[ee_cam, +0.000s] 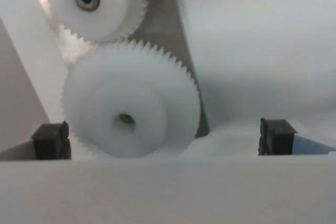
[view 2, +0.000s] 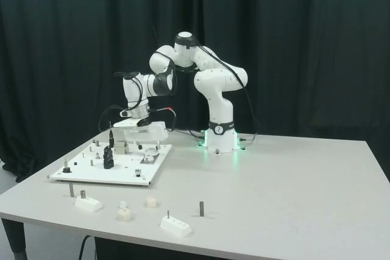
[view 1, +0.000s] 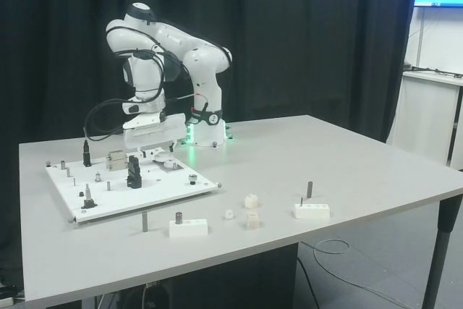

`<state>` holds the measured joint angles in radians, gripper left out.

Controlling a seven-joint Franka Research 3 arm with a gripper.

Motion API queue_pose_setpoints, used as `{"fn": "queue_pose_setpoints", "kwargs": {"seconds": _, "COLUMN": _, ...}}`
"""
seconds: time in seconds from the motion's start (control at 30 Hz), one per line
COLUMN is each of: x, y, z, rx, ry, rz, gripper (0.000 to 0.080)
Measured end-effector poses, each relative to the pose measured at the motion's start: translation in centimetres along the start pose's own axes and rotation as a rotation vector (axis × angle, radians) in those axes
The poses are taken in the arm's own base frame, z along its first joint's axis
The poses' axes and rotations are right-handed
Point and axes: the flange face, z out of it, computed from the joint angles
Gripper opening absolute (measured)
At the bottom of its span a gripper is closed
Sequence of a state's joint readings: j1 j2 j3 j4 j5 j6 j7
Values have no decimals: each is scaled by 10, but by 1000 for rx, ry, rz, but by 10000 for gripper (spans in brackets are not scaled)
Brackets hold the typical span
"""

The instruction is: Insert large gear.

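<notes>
Large gear (ee_cam: 130, 108) between spread gripper (ee_cam: 163, 139) fingertips, untouched; two gears total, smaller gear (ee_cam: 97, 1) meshing beyond it

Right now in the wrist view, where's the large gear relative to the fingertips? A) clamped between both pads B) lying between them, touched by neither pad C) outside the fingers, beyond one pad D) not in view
B: the large gear lies flat between the two black fingertips of the gripper, clear of both pads, its teeth meeting the smaller gear beside it.
</notes>
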<state>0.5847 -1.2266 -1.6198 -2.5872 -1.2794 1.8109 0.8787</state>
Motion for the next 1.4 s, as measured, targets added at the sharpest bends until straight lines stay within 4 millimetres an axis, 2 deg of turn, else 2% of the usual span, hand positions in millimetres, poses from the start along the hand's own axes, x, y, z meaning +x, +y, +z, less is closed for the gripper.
{"fn": "queue_pose_setpoints", "kwargs": {"seconds": 1.4, "x": -4, "y": -10, "z": 2, "rx": 0, "ry": -19, "rz": 278, "gripper": 800}}
